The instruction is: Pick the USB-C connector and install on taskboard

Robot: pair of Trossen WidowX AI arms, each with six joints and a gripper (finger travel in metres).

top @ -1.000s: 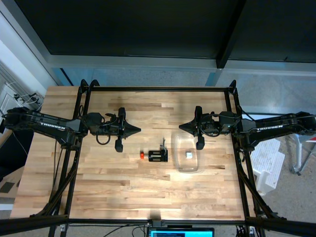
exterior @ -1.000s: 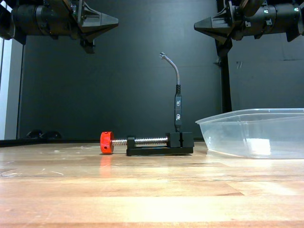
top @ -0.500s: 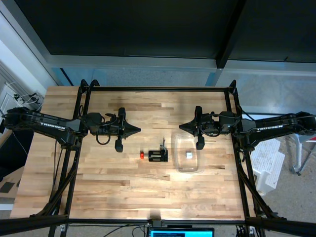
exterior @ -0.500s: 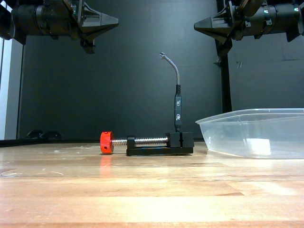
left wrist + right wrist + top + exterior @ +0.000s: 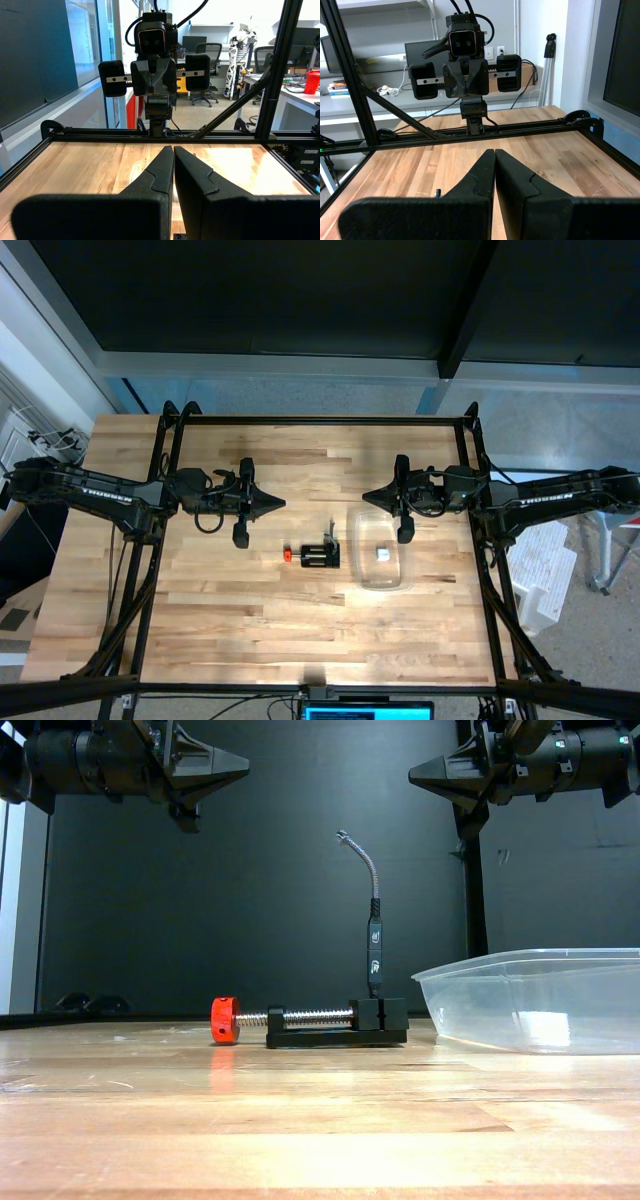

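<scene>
1. Hanging high over the desk's [image 5: 250,625] left half, the left claw [image 5: 283,504] points inward toward the middle, well above the wood and touching nothing. Its fingers [image 5: 162,165] are pressed together, with only a hairline seam between them.
2. The desk is pale butcher-block wood in long strips, with a soft glare on the near boards (seen best from the low camera). A black metal frame [image 5: 320,421] runs around its edges.
3. Near the middle lies the taskboard [image 5: 320,557], a small black block flat on the wood. Its orange-red knob [image 5: 225,1020] sits at the left end, on a bright threaded screw [image 5: 310,1017].
4. The USB-C connector [image 5: 374,950] stands upright from the taskboard's right end, the end away from the knob. Its lower tip meets the top of the block. Its thin braided tail [image 5: 362,855] rises and bends over to the left.
5. Just right of the block sits a clear plastic tray [image 5: 540,1005], close to it but apart from it. A small white square piece [image 5: 382,553] lies inside.
6. The right claw [image 5: 364,497] hangs high over the tray's far end, pointing back toward the left one. Its fingers [image 5: 484,167] are pressed together too and hold nothing.
7. Behind the desk a dark wall [image 5: 300,880] fills the low view, and grey floor [image 5: 300,395] shows past the far edge from above.
</scene>
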